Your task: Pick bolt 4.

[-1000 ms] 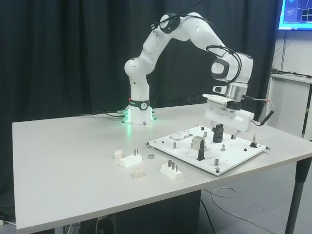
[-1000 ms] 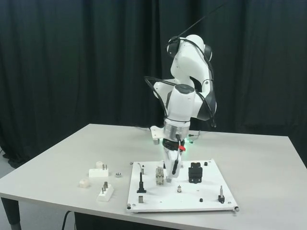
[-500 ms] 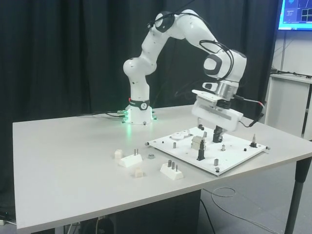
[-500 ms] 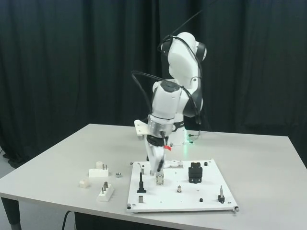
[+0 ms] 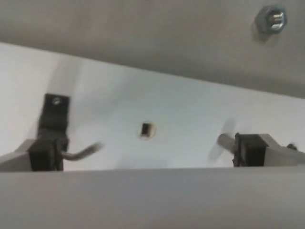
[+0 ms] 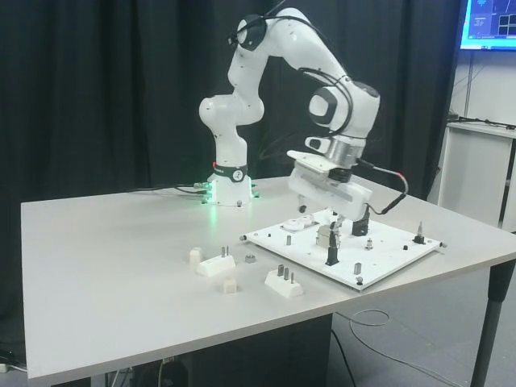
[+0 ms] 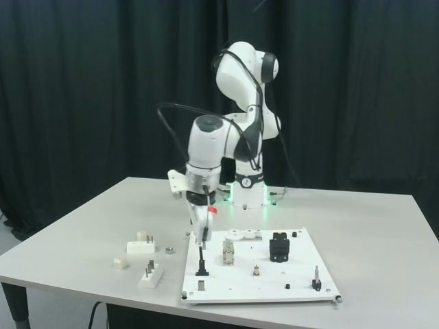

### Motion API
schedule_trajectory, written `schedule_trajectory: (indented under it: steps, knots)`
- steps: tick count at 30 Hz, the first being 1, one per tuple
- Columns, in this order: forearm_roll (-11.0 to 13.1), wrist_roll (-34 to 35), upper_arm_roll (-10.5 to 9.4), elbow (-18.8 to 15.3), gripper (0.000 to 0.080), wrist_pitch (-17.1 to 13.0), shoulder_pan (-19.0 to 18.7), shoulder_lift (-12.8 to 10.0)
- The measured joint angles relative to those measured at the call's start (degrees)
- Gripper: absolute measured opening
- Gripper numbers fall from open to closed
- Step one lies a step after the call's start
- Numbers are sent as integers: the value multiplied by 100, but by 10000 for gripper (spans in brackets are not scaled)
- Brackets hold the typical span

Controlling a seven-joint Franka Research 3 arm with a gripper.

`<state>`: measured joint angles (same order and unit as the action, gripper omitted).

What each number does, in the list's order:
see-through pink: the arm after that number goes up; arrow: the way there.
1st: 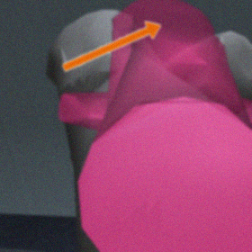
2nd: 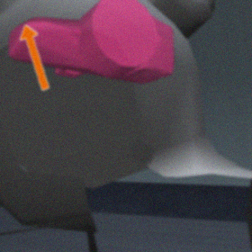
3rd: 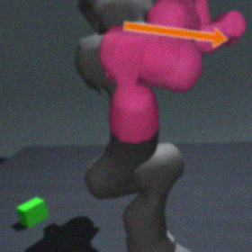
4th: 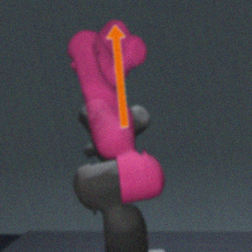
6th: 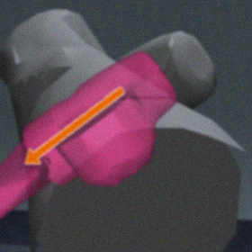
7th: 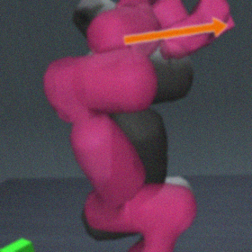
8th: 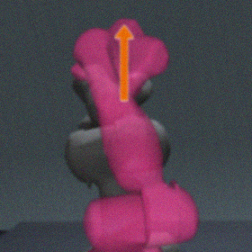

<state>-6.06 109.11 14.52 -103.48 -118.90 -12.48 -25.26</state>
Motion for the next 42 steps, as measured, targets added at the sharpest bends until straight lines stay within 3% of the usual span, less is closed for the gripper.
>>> schedule_trajectory:
  steps: [3,13,22,31,42]
  knots:
    - [0,-172,-92,-93,800,-4,177,73]
    - [-2,-683,-76,-496,800,-41,440,362]
    - [-105,-1078,69,-912,800,-401,651,585]
    - [-56,-1368,262,-1457,800,-1192,880,718]
    - [422,-2142,275,-2147,800,-2410,1154,780]
